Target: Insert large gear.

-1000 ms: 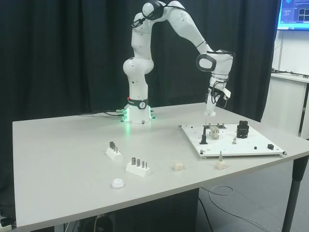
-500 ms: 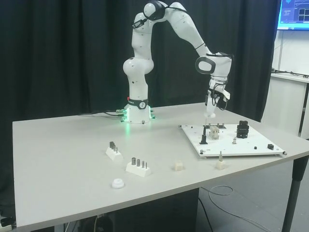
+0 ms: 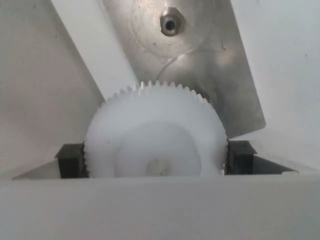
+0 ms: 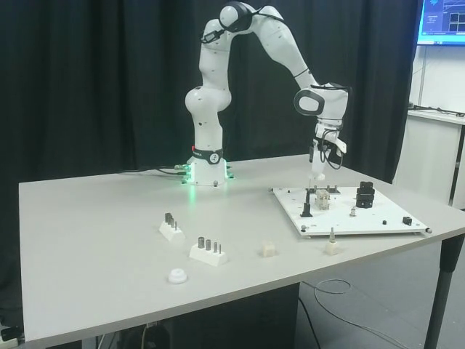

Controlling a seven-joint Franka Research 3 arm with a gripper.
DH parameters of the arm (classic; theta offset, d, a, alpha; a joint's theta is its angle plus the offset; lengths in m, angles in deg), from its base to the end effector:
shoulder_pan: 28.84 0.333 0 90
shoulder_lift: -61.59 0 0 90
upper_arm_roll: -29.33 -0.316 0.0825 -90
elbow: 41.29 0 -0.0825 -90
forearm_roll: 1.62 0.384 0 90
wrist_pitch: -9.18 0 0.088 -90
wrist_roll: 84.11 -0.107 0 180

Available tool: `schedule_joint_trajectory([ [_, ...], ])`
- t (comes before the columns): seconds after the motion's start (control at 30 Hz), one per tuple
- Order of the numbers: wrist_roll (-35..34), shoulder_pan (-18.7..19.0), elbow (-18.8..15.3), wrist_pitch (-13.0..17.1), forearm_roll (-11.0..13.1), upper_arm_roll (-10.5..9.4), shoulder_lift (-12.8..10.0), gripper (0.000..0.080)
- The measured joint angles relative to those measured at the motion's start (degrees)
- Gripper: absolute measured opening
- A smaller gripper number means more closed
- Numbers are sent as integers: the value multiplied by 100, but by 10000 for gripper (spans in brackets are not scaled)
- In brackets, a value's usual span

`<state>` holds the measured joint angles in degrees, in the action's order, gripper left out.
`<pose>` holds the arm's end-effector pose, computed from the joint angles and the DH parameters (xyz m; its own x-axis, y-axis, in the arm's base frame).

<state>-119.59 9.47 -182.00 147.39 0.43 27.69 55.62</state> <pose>0.3570 0.2996 0.2444 0.9901 0.0447 -0.1333 0.0540 -0.9963 0.0672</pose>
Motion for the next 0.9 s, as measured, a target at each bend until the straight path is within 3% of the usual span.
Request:
schedule_joint_trajectory([
  [0.9,-44,-45,3,328,-10,-7,-319,597],
])
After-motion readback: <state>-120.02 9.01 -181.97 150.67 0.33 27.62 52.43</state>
